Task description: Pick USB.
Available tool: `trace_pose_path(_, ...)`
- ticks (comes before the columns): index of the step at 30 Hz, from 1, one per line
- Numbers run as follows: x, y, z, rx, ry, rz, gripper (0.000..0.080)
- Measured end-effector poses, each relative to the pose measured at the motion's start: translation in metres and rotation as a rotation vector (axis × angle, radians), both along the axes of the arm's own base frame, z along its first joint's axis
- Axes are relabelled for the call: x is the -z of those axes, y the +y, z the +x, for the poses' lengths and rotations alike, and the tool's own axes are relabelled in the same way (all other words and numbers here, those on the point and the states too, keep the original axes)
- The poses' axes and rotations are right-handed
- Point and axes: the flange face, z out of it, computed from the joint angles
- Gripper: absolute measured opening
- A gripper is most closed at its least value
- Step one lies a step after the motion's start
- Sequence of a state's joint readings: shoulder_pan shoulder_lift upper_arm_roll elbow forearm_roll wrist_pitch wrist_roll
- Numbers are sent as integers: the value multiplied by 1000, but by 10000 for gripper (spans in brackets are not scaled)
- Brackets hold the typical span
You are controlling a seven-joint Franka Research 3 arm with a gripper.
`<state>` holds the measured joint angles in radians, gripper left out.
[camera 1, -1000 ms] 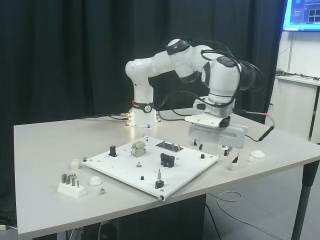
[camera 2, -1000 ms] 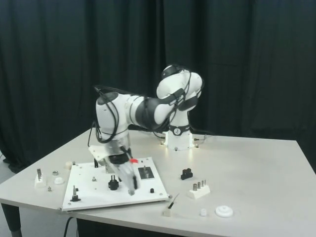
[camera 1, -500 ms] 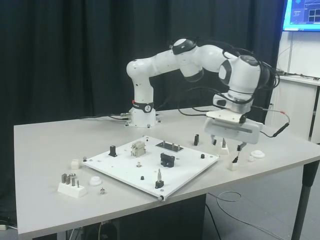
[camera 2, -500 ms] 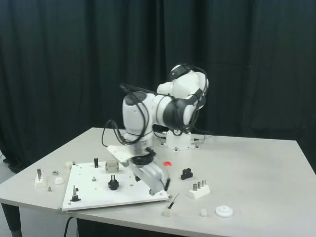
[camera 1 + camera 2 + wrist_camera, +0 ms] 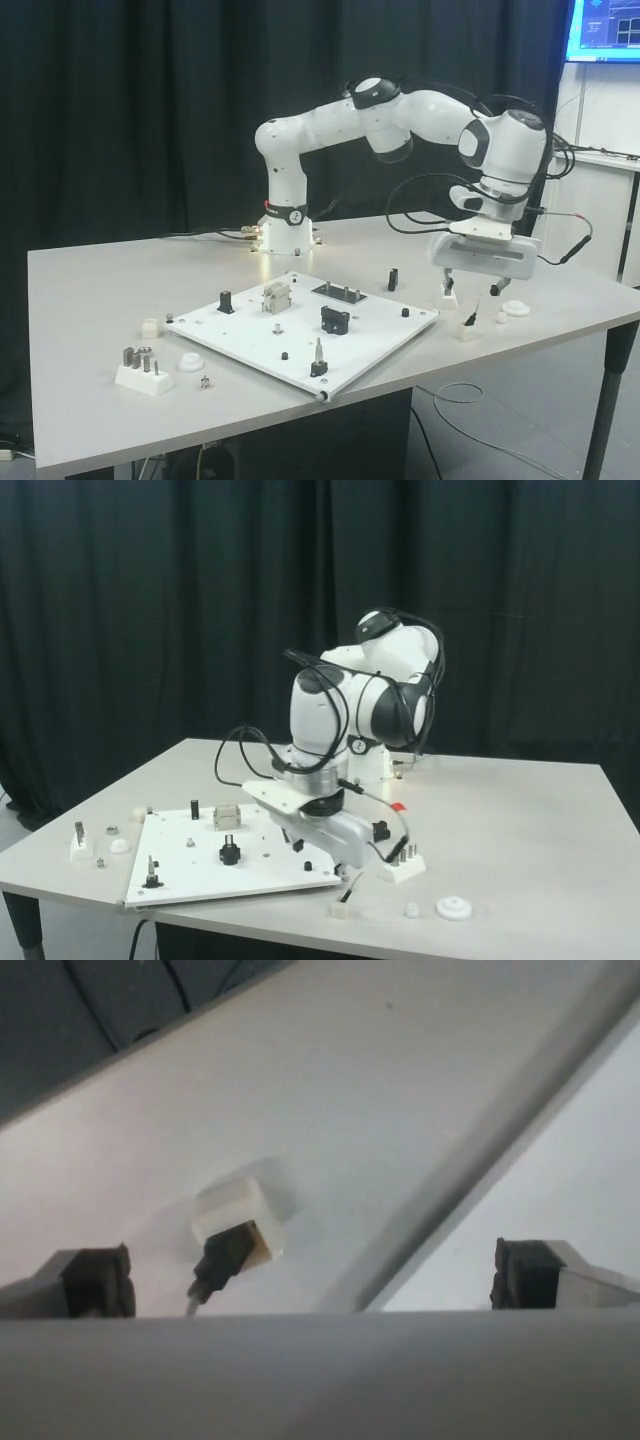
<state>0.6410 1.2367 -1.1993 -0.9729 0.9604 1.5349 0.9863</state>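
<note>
1. Where the wrist view looks down past the fingertips, the claw [image 5: 310, 1278] is released and grips nothing, one black pad at each side of the picture with a wide gap between them.
2. The USB plug [image 5: 222, 1261] is black and stands in a small white block [image 5: 235, 1218] on the grey table [image 5: 380, 1090], its cable running off behind the blurred body of the claw; it lies below the gap, nearer one pad than the other, touching neither.
3. In the first room view the claw [image 5: 468, 291] hangs just above the plug [image 5: 469, 318] and its block [image 5: 466, 331], near the table's front edge and just beside the corner of the white board [image 5: 370, 340].
4. The second room view shows the same block [image 5: 341, 910] near the front edge, with the plug [image 5: 350, 890] leaning up out of it under the claw [image 5: 345, 872].
5. On the board stand several small black and grey fittings; off it lie a white disc [image 5: 516, 308] and a white stand with grey pins [image 5: 143, 375].
6. Farther back, the white arm [image 5: 330, 120] rises from its base [image 5: 284, 236] before a black curtain [image 5: 130, 110], and a screen [image 5: 603, 30] is cut off at the upper corner.
7. In the second room view, the claw's fingertips are hard to make out.
</note>
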Motion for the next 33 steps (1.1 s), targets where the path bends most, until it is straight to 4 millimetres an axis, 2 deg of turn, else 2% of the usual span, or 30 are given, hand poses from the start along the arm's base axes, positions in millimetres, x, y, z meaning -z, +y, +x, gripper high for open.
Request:
trace_pose_path(10, 9, 19, -4, -84, -10, -1, 800)
trace_pose_path(22, 32, 36, -16, -112, -18, -20, 800)
trace_pose_path(33, 42, 35, -30, -165, -38, -54, 800)
